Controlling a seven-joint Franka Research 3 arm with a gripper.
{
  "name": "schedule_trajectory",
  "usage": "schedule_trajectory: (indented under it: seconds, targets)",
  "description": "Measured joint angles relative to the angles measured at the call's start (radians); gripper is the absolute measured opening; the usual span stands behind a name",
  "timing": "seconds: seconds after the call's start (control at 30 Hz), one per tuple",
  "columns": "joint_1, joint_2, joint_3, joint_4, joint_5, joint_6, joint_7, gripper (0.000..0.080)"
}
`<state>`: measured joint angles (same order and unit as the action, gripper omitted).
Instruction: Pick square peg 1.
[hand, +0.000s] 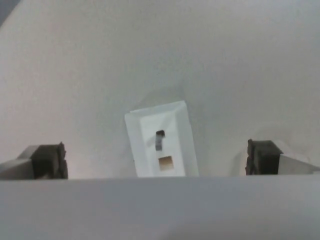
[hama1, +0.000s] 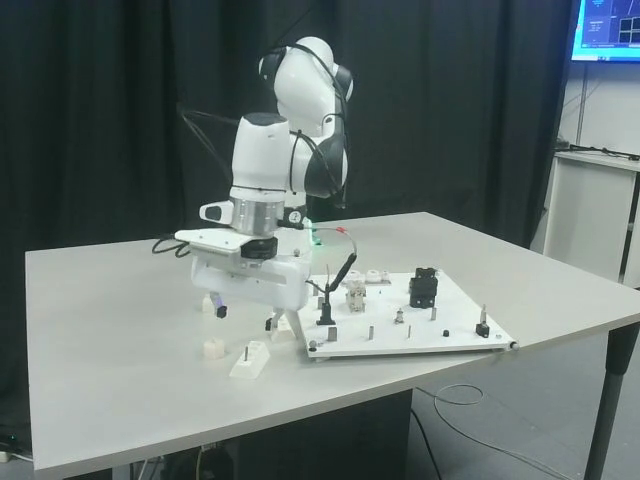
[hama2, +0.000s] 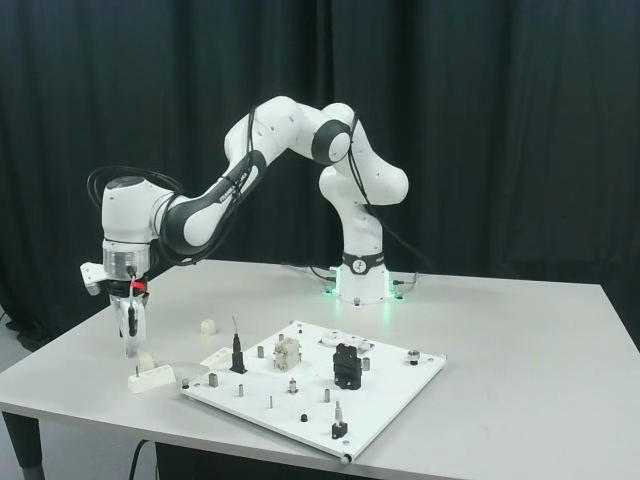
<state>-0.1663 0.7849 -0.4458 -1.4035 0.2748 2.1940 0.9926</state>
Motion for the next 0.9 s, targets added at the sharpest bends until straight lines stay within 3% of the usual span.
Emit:
schedule_trajectory:
  seconds: [0.4,0.9]
  targets:
    - [-0.023,0.065,0.004,0.074,0.021,-0.061,-0.011,0.0800]
    - [-0.029,0.114,0.005,0.081,0.022,-0.066,-0.025,0.0800]
